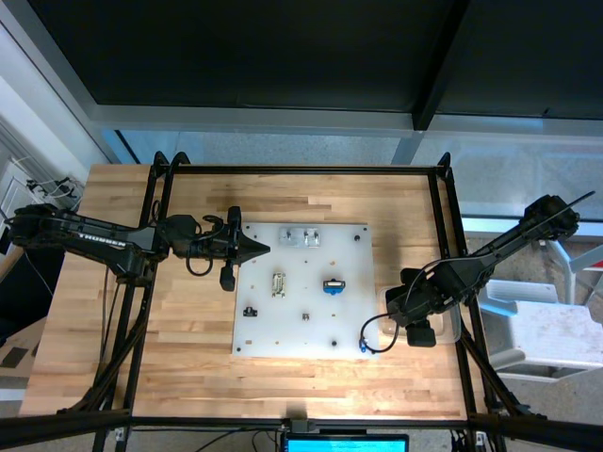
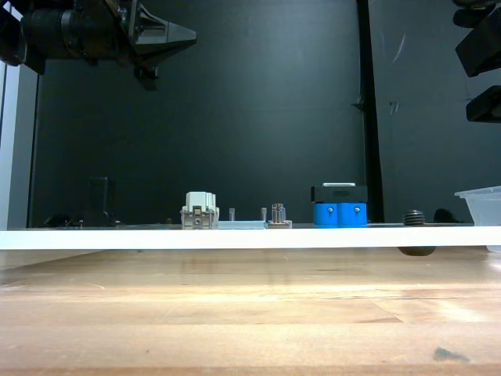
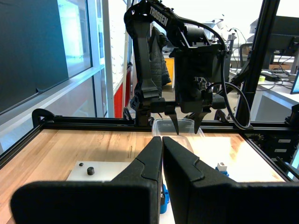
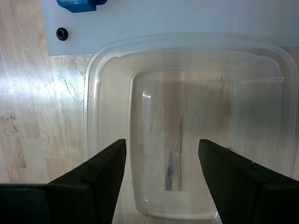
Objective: Unfasten the M12 fastener and place in the container
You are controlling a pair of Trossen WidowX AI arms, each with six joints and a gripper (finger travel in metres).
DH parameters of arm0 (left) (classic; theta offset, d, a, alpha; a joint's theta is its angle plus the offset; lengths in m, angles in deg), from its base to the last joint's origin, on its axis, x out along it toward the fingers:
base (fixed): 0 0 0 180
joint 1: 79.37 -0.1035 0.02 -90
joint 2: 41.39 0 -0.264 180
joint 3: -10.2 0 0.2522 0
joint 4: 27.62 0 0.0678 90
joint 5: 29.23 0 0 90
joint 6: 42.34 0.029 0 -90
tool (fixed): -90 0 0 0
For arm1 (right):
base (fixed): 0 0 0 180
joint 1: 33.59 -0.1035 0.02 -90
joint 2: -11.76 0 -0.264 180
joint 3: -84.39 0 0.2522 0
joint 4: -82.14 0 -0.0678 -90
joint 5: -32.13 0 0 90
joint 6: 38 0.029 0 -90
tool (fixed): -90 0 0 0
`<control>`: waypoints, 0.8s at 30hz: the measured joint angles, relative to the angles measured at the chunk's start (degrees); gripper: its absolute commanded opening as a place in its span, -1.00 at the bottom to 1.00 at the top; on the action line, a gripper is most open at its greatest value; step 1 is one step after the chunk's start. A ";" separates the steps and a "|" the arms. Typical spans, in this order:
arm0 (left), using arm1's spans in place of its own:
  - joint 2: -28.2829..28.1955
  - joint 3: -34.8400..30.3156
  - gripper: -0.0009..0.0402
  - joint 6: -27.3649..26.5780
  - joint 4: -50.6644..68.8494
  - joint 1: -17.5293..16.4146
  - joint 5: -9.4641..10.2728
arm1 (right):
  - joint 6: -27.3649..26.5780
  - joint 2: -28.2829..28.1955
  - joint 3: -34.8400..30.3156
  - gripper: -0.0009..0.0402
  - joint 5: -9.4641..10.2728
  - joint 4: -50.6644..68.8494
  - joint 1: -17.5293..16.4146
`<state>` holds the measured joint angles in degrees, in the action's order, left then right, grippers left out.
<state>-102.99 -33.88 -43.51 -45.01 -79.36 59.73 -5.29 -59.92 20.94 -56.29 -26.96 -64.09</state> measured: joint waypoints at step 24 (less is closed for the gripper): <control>0.02 0.02 -0.96 0.00 0.00 0.00 0.00 | 0.00 0.00 0.00 0.09 0.00 -0.50 0.00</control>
<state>-102.97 -33.86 -43.51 -45.01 -79.36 59.73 -5.29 -59.92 20.94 -56.29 -27.46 -64.09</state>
